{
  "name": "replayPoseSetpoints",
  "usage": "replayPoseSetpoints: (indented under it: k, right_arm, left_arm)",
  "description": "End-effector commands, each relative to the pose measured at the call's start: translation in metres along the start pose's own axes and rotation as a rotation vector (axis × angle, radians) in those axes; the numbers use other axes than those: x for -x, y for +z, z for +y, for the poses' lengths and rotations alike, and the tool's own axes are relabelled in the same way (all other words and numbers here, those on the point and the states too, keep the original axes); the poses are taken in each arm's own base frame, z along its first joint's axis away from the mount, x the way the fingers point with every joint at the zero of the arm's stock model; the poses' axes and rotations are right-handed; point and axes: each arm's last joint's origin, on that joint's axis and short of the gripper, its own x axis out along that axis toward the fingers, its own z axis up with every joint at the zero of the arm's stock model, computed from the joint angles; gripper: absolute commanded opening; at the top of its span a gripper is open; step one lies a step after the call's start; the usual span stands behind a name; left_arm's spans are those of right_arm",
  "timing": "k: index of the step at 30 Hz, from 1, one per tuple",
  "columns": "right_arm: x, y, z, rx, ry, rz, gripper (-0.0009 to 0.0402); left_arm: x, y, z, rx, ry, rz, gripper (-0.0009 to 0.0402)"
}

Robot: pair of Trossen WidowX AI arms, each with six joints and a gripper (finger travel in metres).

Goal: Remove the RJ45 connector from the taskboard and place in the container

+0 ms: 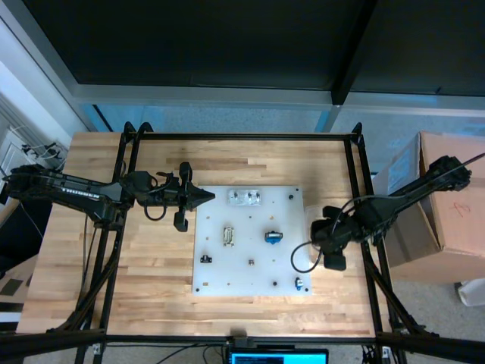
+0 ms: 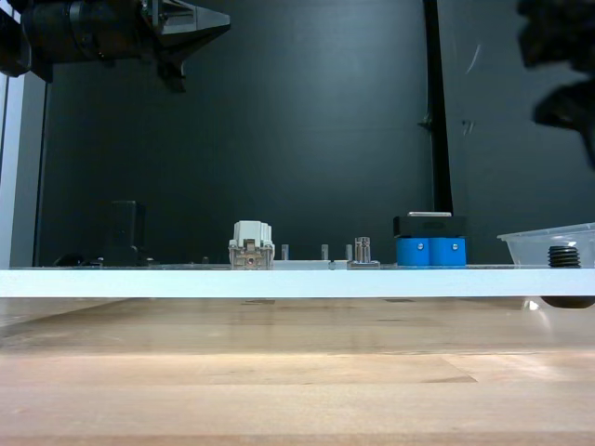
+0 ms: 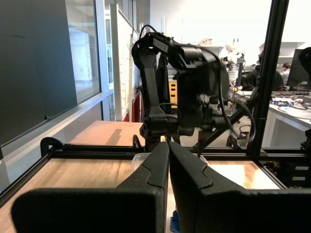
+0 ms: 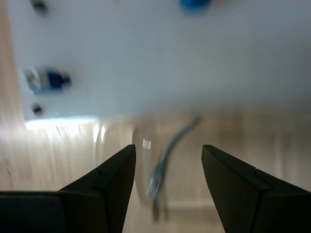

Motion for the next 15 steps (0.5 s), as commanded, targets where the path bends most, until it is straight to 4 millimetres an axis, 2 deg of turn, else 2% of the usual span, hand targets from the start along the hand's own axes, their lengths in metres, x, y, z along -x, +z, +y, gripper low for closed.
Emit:
replayPoseSetpoints:
  k: [1,9,15]
  right_arm:
    - [0.013,0.017,-0.008,0.023,-0.003,-0.115,0.0169]
    - [0.036,0.054,-0.032,0.085,0.009,-0.491,0.012]
    - [0.042,0.07,-0.043,0.132,-0.013,-0.656,0.0082]
  left_arm:
    - [0.0,0.0,0.0,0.0,0.0,0.0,0.0]
    - [0.0,0.0,0.0,0.0,0.0,0.0,0.0]
    - [0.0,0.0,0.0,0.0,0.0,-0.001,0.0]
